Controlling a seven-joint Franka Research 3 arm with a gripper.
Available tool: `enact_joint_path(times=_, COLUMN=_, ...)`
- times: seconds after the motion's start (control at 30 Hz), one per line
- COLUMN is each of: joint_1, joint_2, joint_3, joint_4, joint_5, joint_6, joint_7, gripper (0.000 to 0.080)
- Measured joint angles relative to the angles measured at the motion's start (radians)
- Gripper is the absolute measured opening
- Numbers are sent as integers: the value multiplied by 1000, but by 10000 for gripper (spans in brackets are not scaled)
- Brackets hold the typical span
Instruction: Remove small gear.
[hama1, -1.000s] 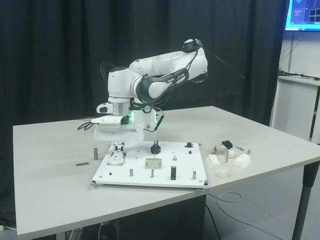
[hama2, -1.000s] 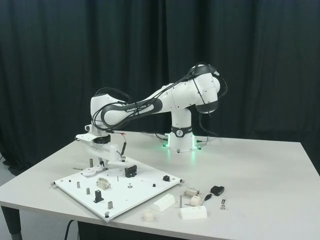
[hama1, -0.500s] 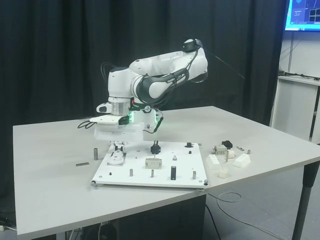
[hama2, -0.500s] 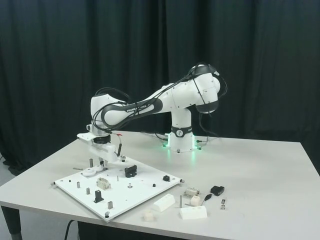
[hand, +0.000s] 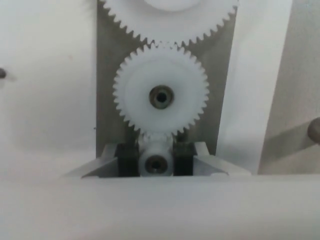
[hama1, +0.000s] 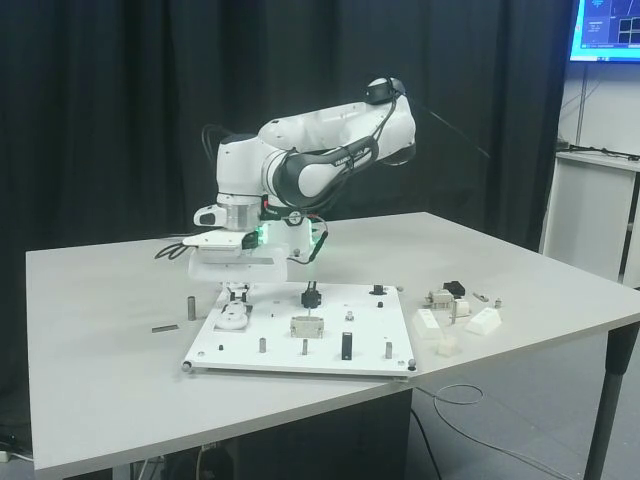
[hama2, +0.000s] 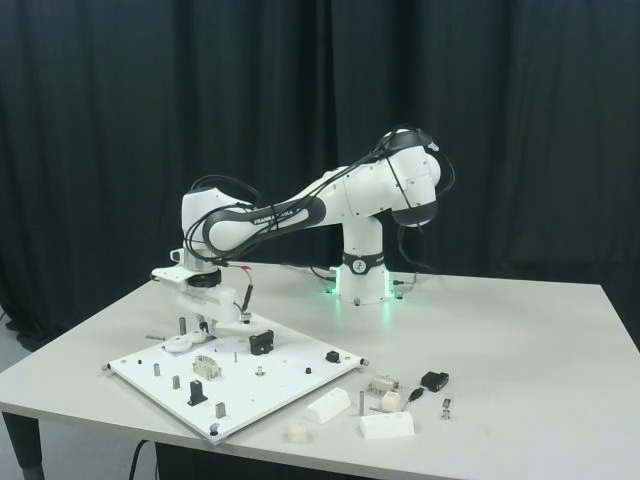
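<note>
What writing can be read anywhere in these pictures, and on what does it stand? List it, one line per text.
"FRANKA": black lettering along the robot arm forearm in the second room view; the letters after it are too small to read.
Lettering on the same arm in the first room view: too small to read.
Screen at the top corner of the first room view: lines of text, too small to read.
Wrist view: no text on the gears or board.

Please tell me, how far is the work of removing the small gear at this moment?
Done: the claw has reached the gear train on the white board, and its black fingers stand on either side of the small gear, seemingly closed on it. In hand: the grasp. Left: lifting it out. The small gear sits low on its spot, right against the middle gear, so it is not yet removed.
</note>
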Motion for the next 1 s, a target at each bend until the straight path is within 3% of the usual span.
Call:
enact_joint_path(times=0.33, joint_1=1, joint_2=0, joint_3=0, joint_4=-1, joint_5=0, joint_6=2, joint_7=153, gripper=140)
enact_joint_path(times=0.67, joint_1=5, joint_2=0, joint_3=0, joint_4=-2, joint_5=-3, joint_6=7, joint_7=44, gripper=140)
enact_joint_path(times=1.0, joint_1=5, joint_2=0, joint_3=0, joint_4=-3, joint_5=-2, joint_6=9, joint_7=103, gripper=140)
